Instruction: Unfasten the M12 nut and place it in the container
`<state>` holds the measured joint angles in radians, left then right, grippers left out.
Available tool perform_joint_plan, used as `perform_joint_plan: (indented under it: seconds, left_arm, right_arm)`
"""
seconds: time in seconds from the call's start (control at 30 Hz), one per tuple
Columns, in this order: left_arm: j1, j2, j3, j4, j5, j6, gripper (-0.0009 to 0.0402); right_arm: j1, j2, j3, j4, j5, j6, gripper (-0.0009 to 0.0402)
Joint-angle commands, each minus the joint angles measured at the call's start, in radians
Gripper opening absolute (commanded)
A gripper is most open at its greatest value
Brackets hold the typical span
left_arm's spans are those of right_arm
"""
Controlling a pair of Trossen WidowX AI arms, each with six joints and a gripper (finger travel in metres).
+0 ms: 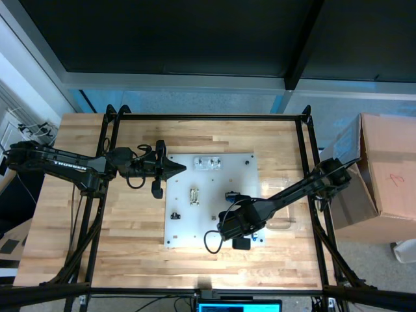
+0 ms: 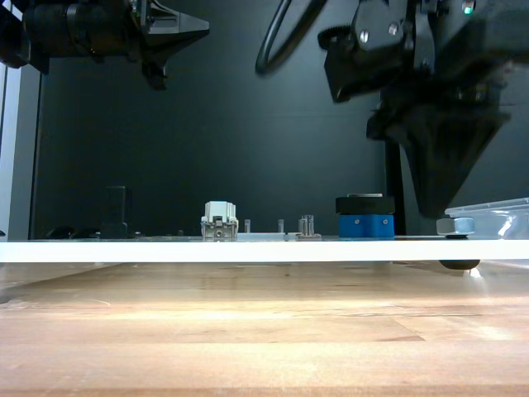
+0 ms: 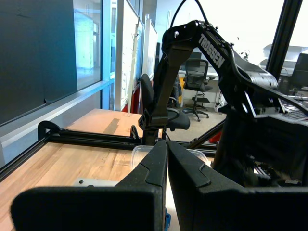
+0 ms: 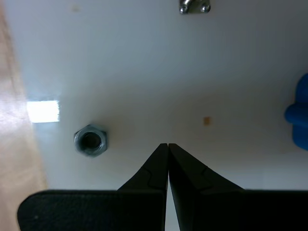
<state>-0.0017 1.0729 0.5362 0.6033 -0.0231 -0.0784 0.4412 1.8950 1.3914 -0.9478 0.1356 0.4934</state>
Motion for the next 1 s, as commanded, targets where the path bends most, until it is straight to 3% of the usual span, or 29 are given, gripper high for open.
perform_joint_plan:
  seconds: [0.03, 0.23, 0.4, 0.57, 0.63, 0.7, 0.8, 0.83, 1.0]
  left_arm:
    - [0.0, 0.0, 0.0, 0.0, 0.0, 0.0, 0.0]
    - [0.0, 0.0, 0.0, 0.0, 0.0, 0.0, 0.0]
    - [0.0, 0.0, 0.0, 0.0, 0.0, 0.0, 0.0]
    - [0.0, 0.0, 0.0, 0.0, 0.0, 0.0, 0.0]
    - [0.0, 0.0, 0.0, 0.0, 0.0, 0.0, 0.0]
    - [0.0, 0.0, 0.0, 0.0, 0.0, 0.0, 0.0]
    - [0.0, 0.0, 0.0, 0.0, 0.0, 0.0, 0.0]
    - [0.0, 0.0, 0.0, 0.0, 0.0, 0.0, 0.0]
    - [0.0, 0.0, 0.0, 0.0, 0.0, 0.0, 0.0]
  right_arm:
    - [0.002, -0.01, 0.001, -0.007, -0.042, 0.0, 0.0]
    - [0.002, -0.01, 0.006, 0.033, -0.301, -0.042, 0.0]
    - [0.002, 0.013, 0.004, 0.063, -0.318, -0.075, 0.0]
    - [0.002, 0.028, -0.01, 0.095, -0.298, -0.09, 0.0]
    - [0.001, 0.027, -0.011, 0.095, -0.266, -0.091, 0.0]
    - [0.0, 0.026, -0.011, 0.085, -0.199, -0.09, 0.0]
    - [0.0, 0.01, -0.011, 0.055, -0.031, -0.053, 0.0]
    - [0.0, 0.005, -0.009, 0.046, -0.005, -0.046, 0.0]
    - [-0.001, -0.005, 0.017, -0.018, -0.008, -0.037, 0.0]
